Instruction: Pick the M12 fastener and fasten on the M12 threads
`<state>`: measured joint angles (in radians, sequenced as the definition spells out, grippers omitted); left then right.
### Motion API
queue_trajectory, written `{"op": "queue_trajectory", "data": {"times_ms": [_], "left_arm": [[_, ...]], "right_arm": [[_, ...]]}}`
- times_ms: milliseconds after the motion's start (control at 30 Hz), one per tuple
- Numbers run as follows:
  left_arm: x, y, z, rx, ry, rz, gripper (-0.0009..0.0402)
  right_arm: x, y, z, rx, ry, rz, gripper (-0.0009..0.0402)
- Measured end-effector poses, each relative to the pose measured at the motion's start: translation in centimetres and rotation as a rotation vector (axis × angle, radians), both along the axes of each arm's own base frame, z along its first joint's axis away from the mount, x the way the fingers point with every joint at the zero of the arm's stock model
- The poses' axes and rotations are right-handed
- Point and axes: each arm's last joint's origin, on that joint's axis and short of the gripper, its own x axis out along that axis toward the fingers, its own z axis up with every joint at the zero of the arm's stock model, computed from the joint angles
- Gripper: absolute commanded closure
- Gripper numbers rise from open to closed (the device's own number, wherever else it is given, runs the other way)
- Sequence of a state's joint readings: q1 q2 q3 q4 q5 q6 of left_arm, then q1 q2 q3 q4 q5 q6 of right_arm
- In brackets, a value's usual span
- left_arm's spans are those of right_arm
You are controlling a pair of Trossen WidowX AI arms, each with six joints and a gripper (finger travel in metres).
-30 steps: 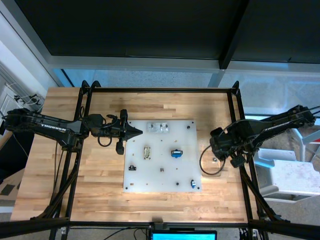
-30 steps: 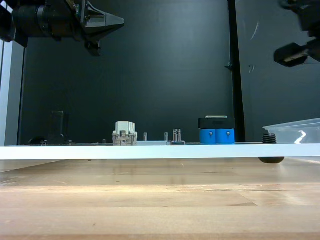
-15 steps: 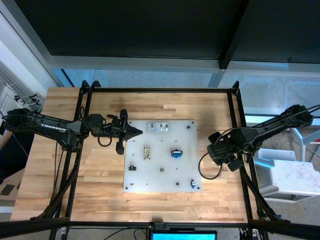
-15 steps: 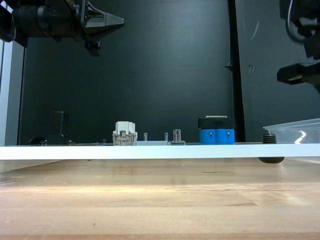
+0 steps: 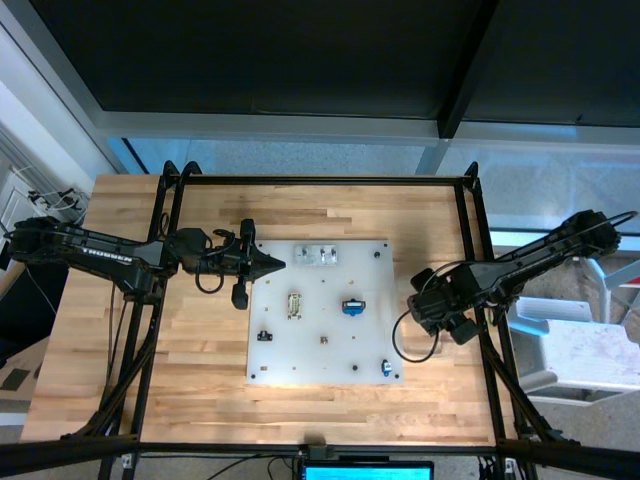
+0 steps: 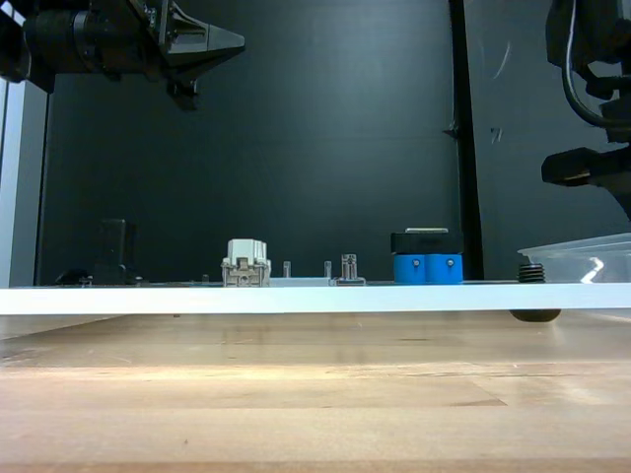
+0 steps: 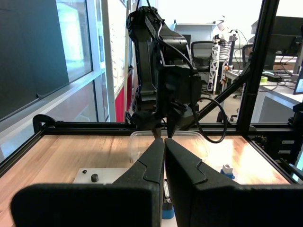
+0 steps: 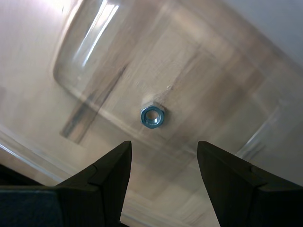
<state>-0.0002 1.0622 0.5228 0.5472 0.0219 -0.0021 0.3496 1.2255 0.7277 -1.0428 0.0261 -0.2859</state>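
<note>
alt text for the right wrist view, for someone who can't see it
A small silver nut lies flat in a clear tray, just ahead of the open right gripper, whose two dark fingers flank the gap. The left gripper, outside this view, is shut above the left edge of the board.

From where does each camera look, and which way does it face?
High view: above the near edge, looking down on the white board; left gripper at its left edge, right gripper beside its right.
Low view: table height, looking level; left gripper high.
Left wrist view: past shut fingers toward the right arm.
Right wrist view: down between open fingers at the nut in the clear tray.
Both wrist views show that tray.
</note>
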Motion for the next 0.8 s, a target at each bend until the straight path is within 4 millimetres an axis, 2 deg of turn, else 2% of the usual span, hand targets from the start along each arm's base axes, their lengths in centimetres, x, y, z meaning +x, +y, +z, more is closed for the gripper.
{"op": "queue_trajectory", "data": {"times_ms": [167, 400, 700, 800], "left_arm": [[0.0, 0.0, 0.0, 0.0, 0.0, 0.0, 0.0393], [0.0, 0.0, 0.0, 0.0, 0.0, 0.0, 0.0393], [0.0, 0.0, 0.0, 0.0, 0.0, 0.0, 0.0393], [0.0, 0.0, 0.0, 0.0, 0.0, 0.0, 0.0393]], "right_arm": [[0.1, 0.0, -0.5, 0.006, -0.015, 0.044, 0.0201], [0.0, 0.1, -1.0, 0.024, -0.01, 0.205, 0.0201], [0.0, 0.1, -1.2, 0.001, -0.001, 0.707, 0.0201], [0.0, 0.1, -1.6, -0.004, 0.003, 0.81, 0.0201]]}}
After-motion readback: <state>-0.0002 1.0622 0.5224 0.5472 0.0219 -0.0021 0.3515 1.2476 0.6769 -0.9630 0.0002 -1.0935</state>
